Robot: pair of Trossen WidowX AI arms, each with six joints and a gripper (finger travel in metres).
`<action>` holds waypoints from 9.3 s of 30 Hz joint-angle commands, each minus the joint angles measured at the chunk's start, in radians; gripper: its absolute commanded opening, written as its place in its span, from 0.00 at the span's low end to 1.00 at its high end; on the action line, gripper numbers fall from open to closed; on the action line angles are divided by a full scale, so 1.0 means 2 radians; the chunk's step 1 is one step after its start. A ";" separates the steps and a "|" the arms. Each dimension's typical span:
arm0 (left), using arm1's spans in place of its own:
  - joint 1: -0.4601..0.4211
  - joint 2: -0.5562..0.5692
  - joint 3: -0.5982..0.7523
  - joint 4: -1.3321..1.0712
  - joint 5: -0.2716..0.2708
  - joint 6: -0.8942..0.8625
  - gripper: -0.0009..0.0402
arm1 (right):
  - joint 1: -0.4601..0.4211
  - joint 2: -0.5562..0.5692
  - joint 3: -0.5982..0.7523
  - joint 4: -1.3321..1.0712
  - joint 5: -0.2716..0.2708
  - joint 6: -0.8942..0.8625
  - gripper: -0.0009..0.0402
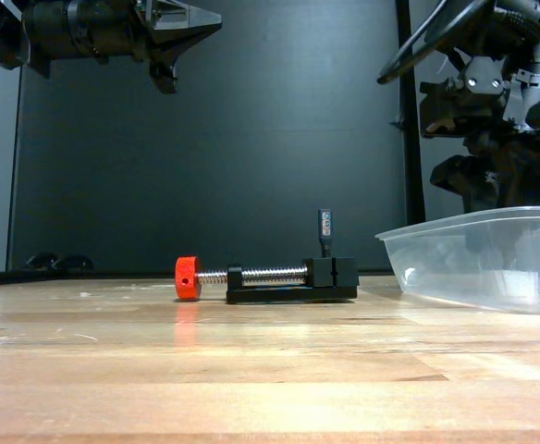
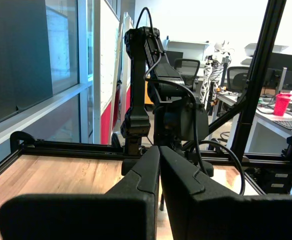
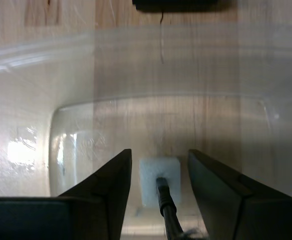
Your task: Pick the usb-c connector and install on the hub
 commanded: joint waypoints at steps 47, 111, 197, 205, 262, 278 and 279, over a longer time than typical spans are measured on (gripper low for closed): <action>0.000 0.000 0.000 0.000 0.000 0.000 0.02 | 0.000 0.000 -0.017 0.026 0.010 0.001 0.02; 0.000 0.000 0.000 0.000 0.000 0.000 0.02 | 0.003 0.000 -0.017 0.026 0.011 0.002 0.38; 0.000 0.000 0.000 0.000 0.000 0.000 0.02 | -0.013 0.013 0.073 -0.132 -0.029 -0.028 0.29; 0.000 0.000 0.000 0.000 0.000 0.000 0.02 | -0.012 0.058 0.092 -0.143 -0.029 -0.039 0.29; 0.000 0.000 0.000 0.000 0.000 0.000 0.02 | -0.013 0.059 0.092 -0.137 -0.028 -0.025 0.02; 0.000 0.000 0.000 0.000 0.000 0.000 0.02 | -0.013 0.005 0.171 -0.202 -0.028 -0.026 0.02; 0.000 0.000 0.000 0.000 0.000 0.000 0.02 | -0.013 0.001 0.175 -0.207 -0.028 -0.026 0.02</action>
